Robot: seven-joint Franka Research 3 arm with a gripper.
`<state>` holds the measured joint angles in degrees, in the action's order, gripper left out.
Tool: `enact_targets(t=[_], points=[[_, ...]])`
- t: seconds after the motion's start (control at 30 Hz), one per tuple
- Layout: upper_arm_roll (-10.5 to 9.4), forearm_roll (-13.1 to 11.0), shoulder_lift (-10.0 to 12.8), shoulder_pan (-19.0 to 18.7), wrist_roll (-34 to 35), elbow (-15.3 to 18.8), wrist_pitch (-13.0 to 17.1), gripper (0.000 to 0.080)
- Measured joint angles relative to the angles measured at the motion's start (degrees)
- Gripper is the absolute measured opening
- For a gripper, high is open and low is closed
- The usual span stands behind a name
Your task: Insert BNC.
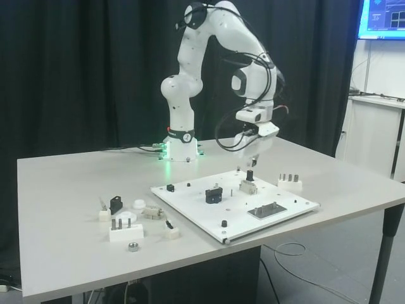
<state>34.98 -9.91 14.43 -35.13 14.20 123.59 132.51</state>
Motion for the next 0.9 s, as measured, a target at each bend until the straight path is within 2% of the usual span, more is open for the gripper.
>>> enact_targets(t=[0.2,0.43,0.9], points=[[0.66,1.9,-1.5,1.2,-1.0,3.2,3.8,0.0127],[1.62,2.1,-2.6,2.8,-3.5,6.3,7.5,0.0127],[1.67,2.1,-3.7,4.9,-6.7,9.1,8.6,0.0127]])
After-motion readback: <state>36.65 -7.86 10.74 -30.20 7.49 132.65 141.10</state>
